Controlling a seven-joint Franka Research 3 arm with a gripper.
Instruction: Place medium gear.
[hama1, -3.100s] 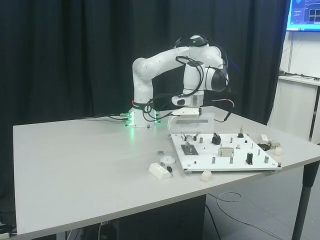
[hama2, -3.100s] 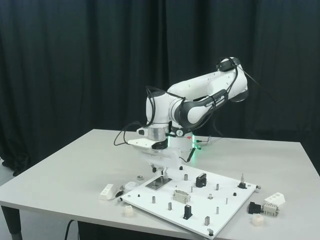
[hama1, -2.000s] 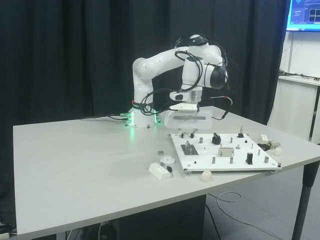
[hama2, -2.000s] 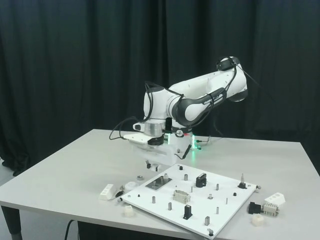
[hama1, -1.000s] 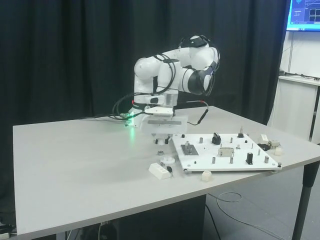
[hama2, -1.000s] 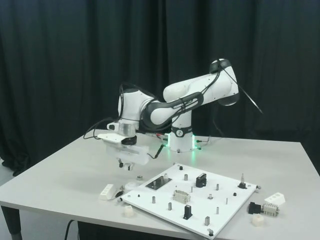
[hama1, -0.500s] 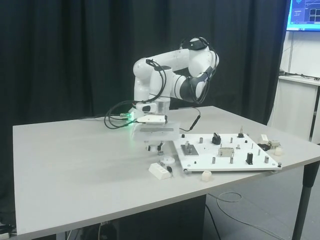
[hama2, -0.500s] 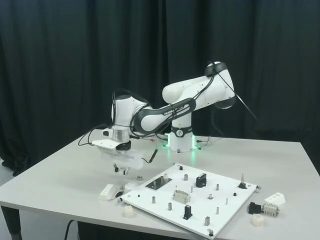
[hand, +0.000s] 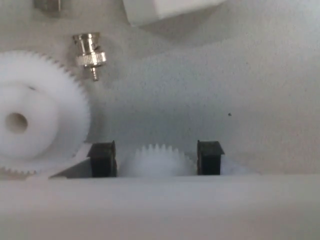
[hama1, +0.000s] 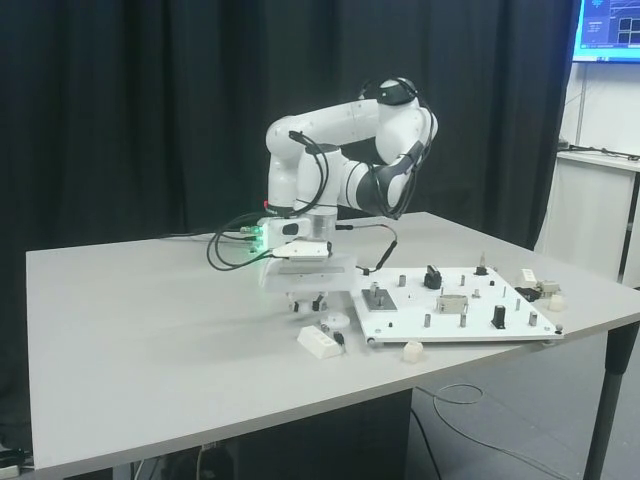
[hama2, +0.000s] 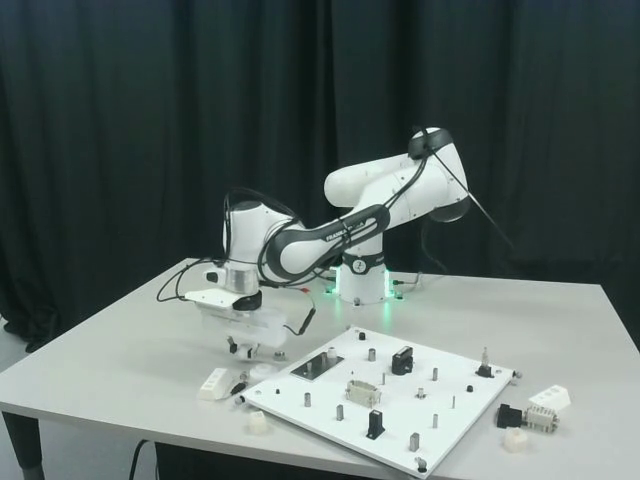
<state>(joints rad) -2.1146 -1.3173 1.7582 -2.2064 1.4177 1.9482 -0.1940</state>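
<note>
The end effector (hand: 157, 159) hangs low over the counter (hama1: 150, 310), its spread black fingers (hand: 103, 159) flanking but not touching a small white gear (hand: 157, 161). A larger gear (hand: 35, 115) lies just beside.

Arm (hama1: 340, 125): white, with black joint bands and black cables; green light at its base (hama2: 335, 291). Bench (hama1: 150, 310): grey. Board (hama2: 385, 395): white, carrying black blocks and grey pegs. Curtain (hama2: 150, 120): black. In the wrist view, fingers (hand: 103, 159): black. Small gear (hand: 156, 161): white, finely toothed rim. Large gear (hand: 35, 115) at its 10 o'clock: white, toothed rim. Connector (hand: 89, 55): grey metal, knurled band. Block (hama1: 320, 341): white.
</note>
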